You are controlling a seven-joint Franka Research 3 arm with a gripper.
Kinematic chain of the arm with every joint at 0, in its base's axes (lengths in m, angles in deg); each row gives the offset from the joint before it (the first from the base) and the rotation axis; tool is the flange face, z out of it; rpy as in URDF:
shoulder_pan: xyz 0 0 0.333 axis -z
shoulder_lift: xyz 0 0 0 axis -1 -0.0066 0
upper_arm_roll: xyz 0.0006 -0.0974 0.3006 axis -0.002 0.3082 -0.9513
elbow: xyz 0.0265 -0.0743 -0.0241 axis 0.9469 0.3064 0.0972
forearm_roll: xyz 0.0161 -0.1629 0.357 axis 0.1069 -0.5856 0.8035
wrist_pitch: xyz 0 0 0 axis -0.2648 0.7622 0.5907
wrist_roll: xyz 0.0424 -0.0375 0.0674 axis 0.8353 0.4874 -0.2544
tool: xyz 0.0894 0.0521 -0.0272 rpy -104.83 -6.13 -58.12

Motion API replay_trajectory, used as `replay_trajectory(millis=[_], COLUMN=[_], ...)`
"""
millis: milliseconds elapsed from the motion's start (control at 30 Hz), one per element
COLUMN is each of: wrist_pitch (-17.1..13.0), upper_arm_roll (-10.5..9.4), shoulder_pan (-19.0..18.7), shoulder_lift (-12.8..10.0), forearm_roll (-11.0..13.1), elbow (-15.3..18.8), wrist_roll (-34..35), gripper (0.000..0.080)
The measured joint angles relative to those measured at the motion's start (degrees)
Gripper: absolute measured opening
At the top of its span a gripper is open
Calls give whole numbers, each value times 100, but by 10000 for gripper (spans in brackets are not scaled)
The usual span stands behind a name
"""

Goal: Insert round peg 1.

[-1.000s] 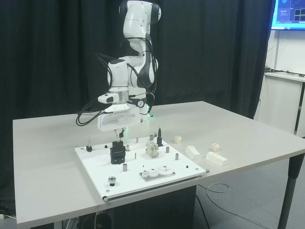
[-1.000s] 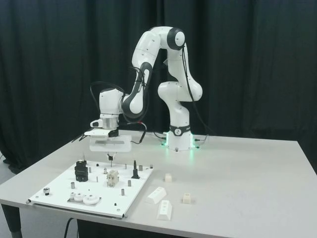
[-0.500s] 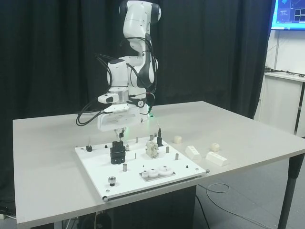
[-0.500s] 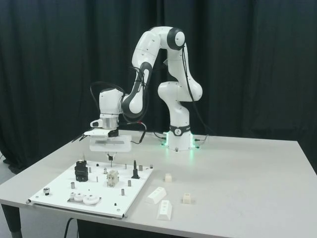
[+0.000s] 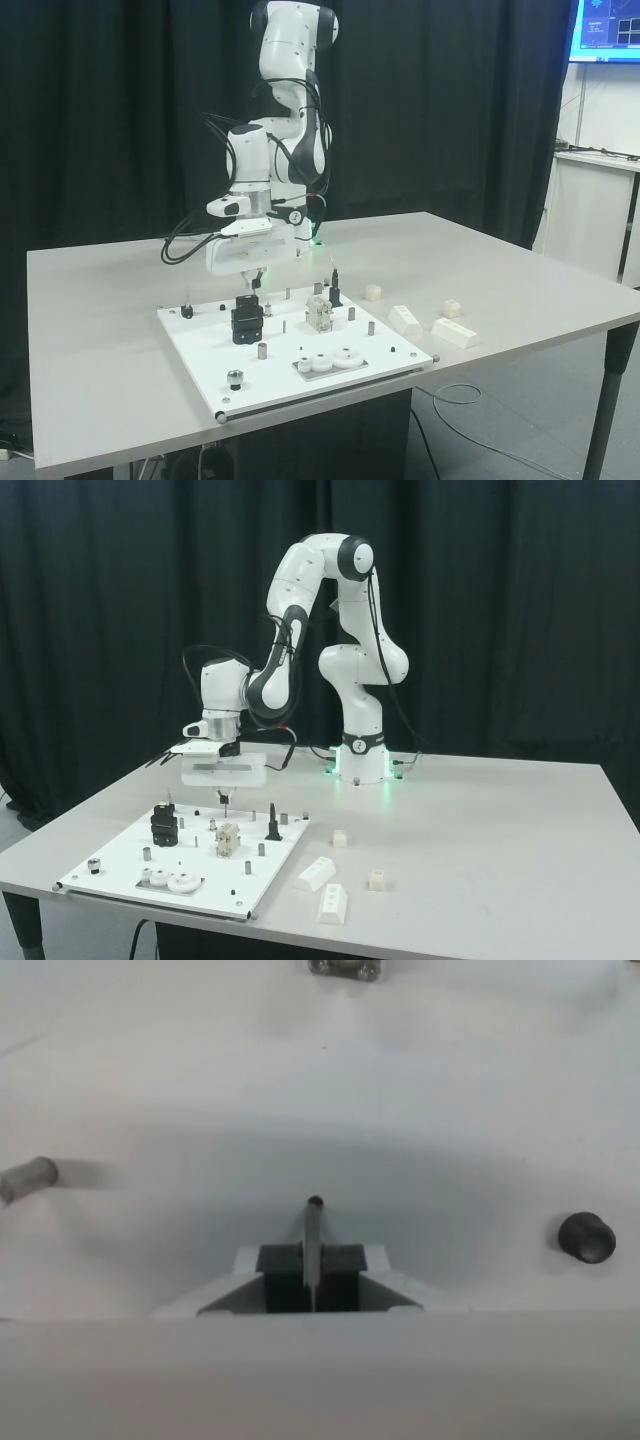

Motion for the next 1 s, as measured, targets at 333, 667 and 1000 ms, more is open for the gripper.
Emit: replay_trajectory(millis=[333,667,1000], wrist_pitch=[-72,-115,-192], upper_arm_roll=[-14,-39,-60], shoulder_pan=[0,0,-41], shoulder_lift=[-22,-56,-45], forearm_roll=[5,47,114], elbow=[1,2,0], wrist_roll=[0,0,0], gripper=[31,31,31])
